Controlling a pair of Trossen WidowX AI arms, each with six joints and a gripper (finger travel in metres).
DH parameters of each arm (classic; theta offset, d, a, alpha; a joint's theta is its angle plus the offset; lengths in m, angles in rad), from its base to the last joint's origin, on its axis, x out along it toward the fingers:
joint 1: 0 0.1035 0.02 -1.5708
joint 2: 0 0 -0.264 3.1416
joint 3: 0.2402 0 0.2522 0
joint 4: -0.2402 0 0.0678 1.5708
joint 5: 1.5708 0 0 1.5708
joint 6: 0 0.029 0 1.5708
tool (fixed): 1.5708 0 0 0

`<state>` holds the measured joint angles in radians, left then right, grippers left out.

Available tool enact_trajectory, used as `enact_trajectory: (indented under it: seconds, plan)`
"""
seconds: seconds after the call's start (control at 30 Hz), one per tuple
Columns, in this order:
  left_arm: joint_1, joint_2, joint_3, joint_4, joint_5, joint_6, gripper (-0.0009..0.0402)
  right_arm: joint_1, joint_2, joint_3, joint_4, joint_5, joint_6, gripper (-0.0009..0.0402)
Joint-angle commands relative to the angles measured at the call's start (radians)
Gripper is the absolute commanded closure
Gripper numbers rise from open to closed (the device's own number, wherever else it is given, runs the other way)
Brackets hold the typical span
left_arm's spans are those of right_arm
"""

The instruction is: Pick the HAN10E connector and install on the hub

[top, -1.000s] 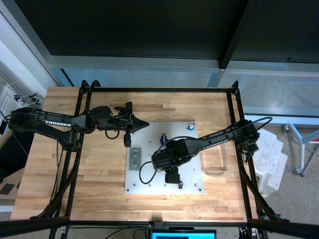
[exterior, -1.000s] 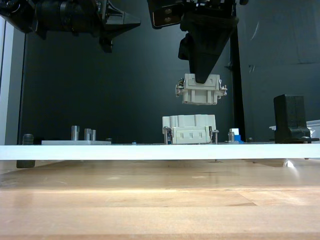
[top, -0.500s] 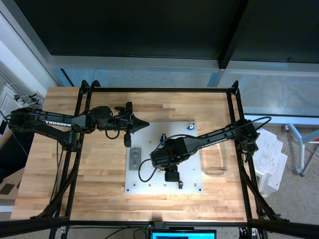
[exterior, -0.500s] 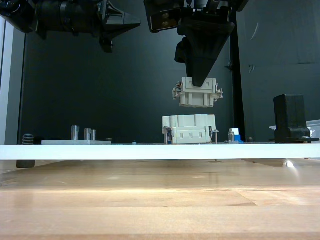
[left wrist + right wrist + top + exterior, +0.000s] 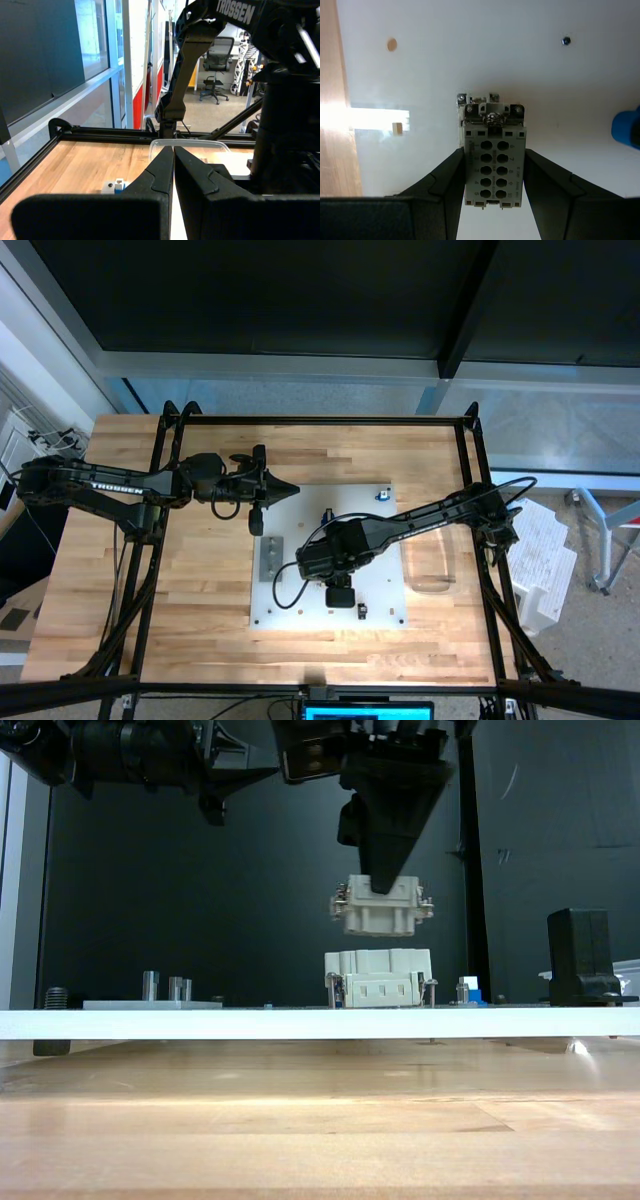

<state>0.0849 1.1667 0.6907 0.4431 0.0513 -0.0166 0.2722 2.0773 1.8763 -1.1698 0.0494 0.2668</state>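
My right gripper (image 5: 384, 885) is shut on the HAN10E connector (image 5: 380, 907), a grey-beige plug block with silvery ends. It hangs a short gap above the beige socket (image 5: 378, 978) on the hub (image 5: 320, 1023), slightly to the left of it. In the right wrist view the fingers (image 5: 442, 175) clamp the connector (image 5: 494, 162) from both sides over the white hub (image 5: 470, 50). From above, the right gripper (image 5: 338, 585) hides the connector and stands over the hub (image 5: 385, 590). My left gripper (image 5: 287, 489) hovers shut and empty at the hub's far left corner, also seen as left gripper (image 5: 173, 160).
On the hub sit a flat grey block (image 5: 270, 558), a blue part (image 5: 327, 515) and a black block (image 5: 580, 958). A clear plastic tray (image 5: 430, 565) lies right of the hub. Black frame rails (image 5: 320, 421) border the wooden table.
The right gripper has carried the connector leftward and slightly down, closer to the spot above the beige socket. The left arm has not moved.
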Motion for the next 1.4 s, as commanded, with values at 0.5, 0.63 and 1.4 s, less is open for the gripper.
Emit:
enact_trajectory:
  seconds: [0.5, 0.63, 1.4]
  plan:
    - [0.0, 0.0, 0.0, 0.003, 0.0, 0.0, 0.0393, 0.0, 0.056, 0.077, -0.042, 0.001, -0.014, 0.0373]
    - [0.0, 0.0, 0.0, 0.005, 0.0, 0.0, 0.0393, 0.0, 0.056, 0.077, -0.042, 0.0, -0.014, 0.0373]
    - [0.0, 0.0, 0.0, 0.003, 0.0, 0.0, 0.0393, 0.01, 0.056, 0.077, -0.042, -0.024, 0.01, 0.0373]
